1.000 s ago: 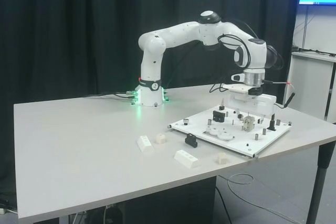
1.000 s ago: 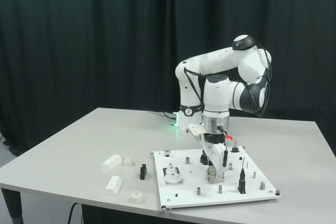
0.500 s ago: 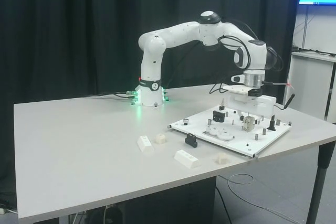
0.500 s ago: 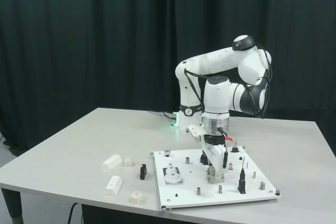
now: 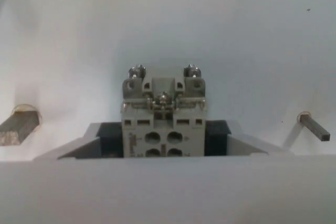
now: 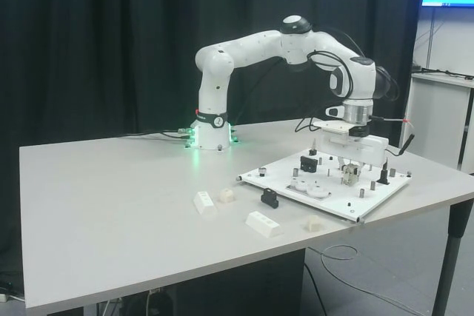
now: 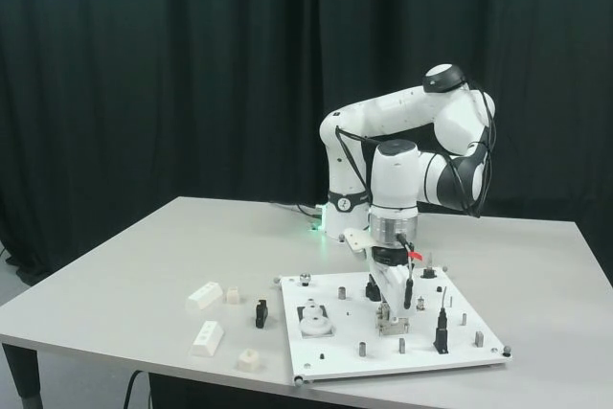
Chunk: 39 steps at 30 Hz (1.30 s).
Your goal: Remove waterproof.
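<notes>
The waterproof connector [image 5: 164, 103] is a grey block with two screws at its base and several round holes in its face. It stands on the white board [image 6: 337, 201] near the table's right front. My gripper [image 5: 164, 139] reaches straight down onto it. One black pad [image 5: 111, 138] lies against one side of the block and the other pad against the opposite side. In the first room view the gripper [image 6: 349, 166] sits just over the connector [image 6: 349, 176]. The second room view shows the same gripper [image 7: 386, 313], connector [image 7: 389, 327] and board [image 7: 345, 347].
Short pegs [image 5: 314, 127] and small black parts [image 7: 442, 332] stand on the board around the connector. Loose white blocks [image 6: 204, 202] [image 6: 264, 223] and a black piece [image 6: 268, 197] lie on the grey table left of the board. The arm's base [image 6: 211, 135] stands behind.
The hand has shifted only very slightly over the connector. The connector stays in its place on the board.
</notes>
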Each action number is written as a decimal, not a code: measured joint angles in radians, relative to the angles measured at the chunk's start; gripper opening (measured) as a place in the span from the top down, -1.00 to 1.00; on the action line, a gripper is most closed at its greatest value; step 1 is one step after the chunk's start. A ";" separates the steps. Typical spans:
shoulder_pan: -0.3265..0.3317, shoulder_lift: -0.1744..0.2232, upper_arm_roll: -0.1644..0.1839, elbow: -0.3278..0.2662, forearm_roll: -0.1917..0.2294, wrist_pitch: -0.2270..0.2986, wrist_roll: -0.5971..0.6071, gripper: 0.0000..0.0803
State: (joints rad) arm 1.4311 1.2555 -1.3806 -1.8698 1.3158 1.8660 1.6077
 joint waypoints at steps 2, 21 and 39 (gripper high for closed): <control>0.000 -0.001 0.000 0.000 -0.001 0.000 0.000 0.22; -0.002 -0.005 0.000 0.000 -0.004 0.000 -0.020 0.22; -0.005 -0.009 0.000 0.000 -0.004 -0.005 -0.024 0.22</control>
State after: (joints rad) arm 1.4258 1.2462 -1.3804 -1.8695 1.3117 1.8614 1.5841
